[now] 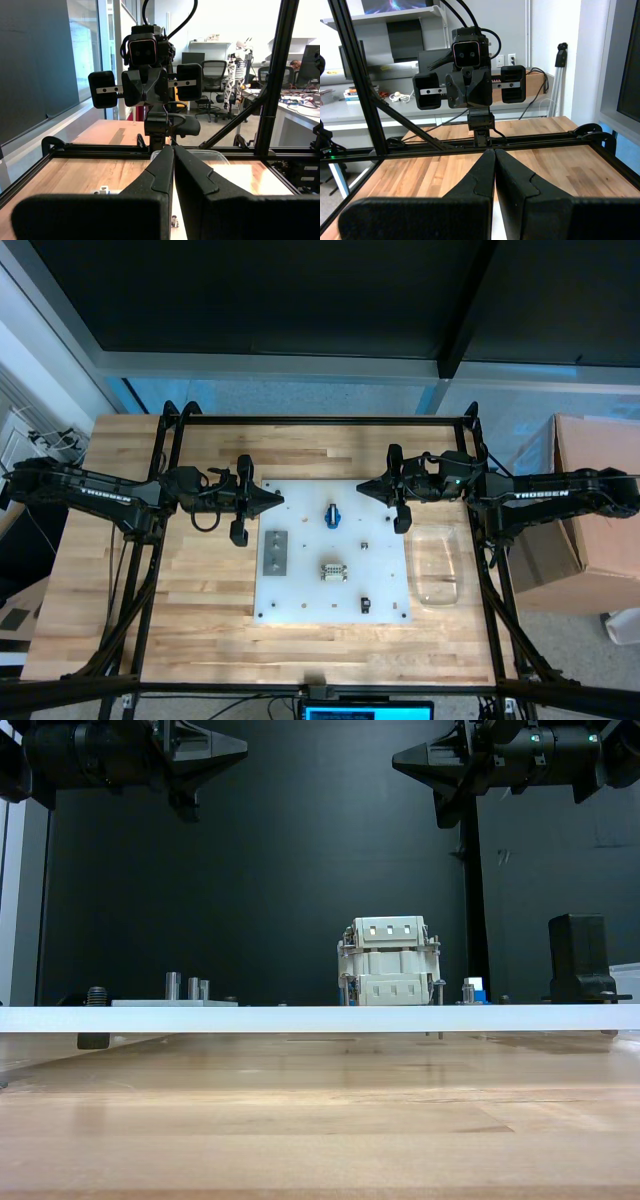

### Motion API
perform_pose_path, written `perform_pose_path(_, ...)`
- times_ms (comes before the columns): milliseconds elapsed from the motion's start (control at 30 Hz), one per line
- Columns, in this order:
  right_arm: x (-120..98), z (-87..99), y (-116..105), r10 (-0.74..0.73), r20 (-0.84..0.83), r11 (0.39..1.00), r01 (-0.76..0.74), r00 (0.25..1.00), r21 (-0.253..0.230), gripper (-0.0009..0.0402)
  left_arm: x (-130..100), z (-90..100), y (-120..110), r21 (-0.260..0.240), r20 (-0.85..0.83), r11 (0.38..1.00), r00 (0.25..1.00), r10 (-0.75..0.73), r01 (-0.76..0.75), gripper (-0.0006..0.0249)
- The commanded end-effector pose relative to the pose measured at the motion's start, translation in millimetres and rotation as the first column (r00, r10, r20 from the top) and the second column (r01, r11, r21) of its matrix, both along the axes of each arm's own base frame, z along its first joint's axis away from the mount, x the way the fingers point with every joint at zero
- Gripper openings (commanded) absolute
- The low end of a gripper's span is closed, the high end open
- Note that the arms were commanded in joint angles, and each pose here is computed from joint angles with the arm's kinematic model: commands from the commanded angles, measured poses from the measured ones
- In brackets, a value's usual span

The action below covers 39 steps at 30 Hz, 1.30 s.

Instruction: Remove the HAN10E connector from the taskboard and place in the container

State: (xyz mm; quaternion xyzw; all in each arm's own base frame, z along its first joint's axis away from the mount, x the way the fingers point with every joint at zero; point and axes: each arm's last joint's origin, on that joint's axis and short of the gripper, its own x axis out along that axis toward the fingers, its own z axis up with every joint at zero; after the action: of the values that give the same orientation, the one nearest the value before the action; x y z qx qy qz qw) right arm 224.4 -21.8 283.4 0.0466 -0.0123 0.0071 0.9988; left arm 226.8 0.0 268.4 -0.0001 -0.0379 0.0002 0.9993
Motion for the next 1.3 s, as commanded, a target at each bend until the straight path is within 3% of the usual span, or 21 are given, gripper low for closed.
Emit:
perform_pose_path(33,0.0,0.6,0.0,-0.001,0.003,1.000,0.001,1.000,0.000,0.0000,0.0,0.2,0.0,0.000,0.001,1.000,1.000,0.000,0.000,0.0000)
perform_pose_path(533,1.3,-2.1,0.4,0.004,-0.017,1.000,-0.003,1.000,0.005,0.0000,0.0,0.1,-0.1,0.000,0.000,1.000,1.000,0.000,0.000,0.0000)
perform_pose_path(767,3.8,6.4,14.0,0.109,-0.049,0.994,-0.108,0.993,0.010,0.0000,0.0,0.1,-0.1,0.000,0.000,1.000,1.000,0.000,0.000,0.0000)
perform_pose_path(1033,16.0,27.2,35.8,0.060,-0.250,0.998,-0.061,0.966,0.007,0.0000,0.0,0.1,0.0,0.000,0.000,1.000,1.000,0.000,0.000,0.0000)
perform_pose_path(1300,40.4,39.4,55.4,0.112,-0.519,0.993,-0.120,0.848,0.018,0.0000,0.0,0.1,0.0,0.000,0.000,1.000,1.000,0.000,0.000,0.0000)
